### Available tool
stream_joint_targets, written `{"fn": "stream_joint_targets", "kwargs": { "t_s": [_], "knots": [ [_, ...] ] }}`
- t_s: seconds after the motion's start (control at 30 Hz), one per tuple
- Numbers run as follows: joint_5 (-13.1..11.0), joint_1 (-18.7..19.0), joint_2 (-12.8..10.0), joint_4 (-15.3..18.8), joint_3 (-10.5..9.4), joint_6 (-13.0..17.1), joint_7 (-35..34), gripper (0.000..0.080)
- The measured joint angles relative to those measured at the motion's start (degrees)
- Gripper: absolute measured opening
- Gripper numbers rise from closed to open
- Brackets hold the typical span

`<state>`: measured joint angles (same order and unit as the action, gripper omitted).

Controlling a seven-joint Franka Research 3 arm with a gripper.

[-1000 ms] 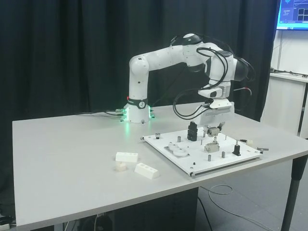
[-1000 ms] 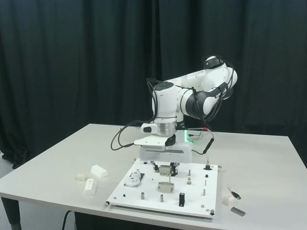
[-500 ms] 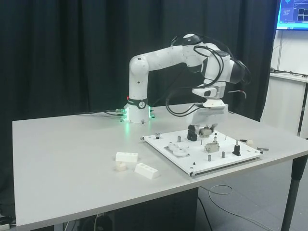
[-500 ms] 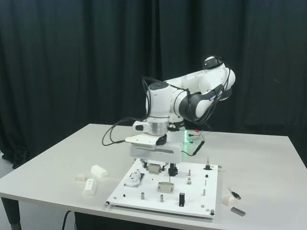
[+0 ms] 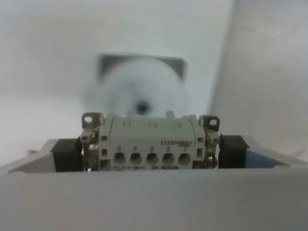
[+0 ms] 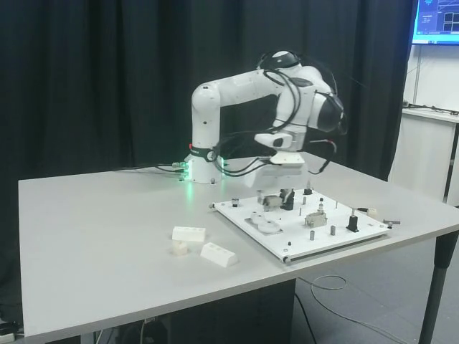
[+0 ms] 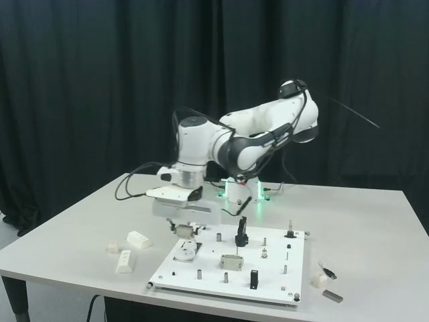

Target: Place waterproof.

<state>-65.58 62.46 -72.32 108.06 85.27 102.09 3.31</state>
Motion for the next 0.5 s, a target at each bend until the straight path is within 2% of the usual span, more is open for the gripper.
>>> {"fn": "stream_joint_targets", "kwargs": {
  "t_s": [0.3, 0.5],
  "knots": [
    [-0.67, -3.28, -0.24, 2.7, 0.0, 1.09, 8.36, 0.0617],
    [-2.78, -5.45, -1.28, 4.38, -0.09, 1.89, 13.65, 0.0617]
  ]
}}
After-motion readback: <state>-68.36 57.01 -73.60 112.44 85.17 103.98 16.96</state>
